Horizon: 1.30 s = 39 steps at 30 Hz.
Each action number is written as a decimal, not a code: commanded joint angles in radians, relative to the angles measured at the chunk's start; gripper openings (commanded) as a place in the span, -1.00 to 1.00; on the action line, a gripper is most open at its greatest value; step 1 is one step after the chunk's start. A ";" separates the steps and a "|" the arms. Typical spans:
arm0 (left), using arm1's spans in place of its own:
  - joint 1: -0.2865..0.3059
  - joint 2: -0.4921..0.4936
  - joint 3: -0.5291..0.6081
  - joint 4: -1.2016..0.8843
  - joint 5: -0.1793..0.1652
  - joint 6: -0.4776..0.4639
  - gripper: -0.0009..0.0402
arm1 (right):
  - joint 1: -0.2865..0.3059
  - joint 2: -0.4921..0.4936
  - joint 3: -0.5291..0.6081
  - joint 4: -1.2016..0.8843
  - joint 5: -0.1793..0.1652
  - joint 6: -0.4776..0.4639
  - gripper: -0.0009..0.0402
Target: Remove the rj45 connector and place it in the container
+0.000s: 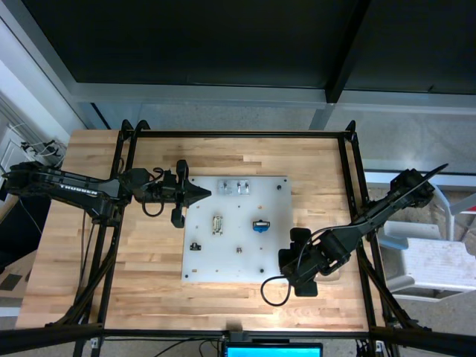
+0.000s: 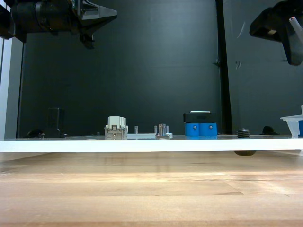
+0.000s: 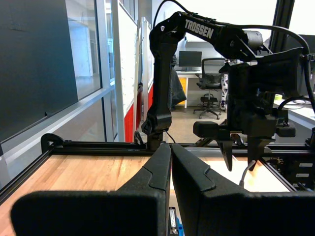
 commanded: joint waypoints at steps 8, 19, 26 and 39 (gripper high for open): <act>0.000 0.000 0.000 0.000 0.000 0.000 -0.95 | 0.001 0.042 -0.018 0.029 0.011 -0.011 -0.02; 0.000 0.000 0.000 0.000 0.000 0.000 -0.95 | 0.000 0.066 -0.064 0.117 0.008 -0.025 -0.02; 0.000 0.000 0.000 0.000 0.000 0.000 -0.95 | -0.002 0.065 -0.086 0.135 0.012 -0.030 -0.02; 0.000 0.000 0.000 0.000 0.000 0.000 -0.95 | -0.011 0.065 -0.101 0.142 0.027 -0.048 -0.02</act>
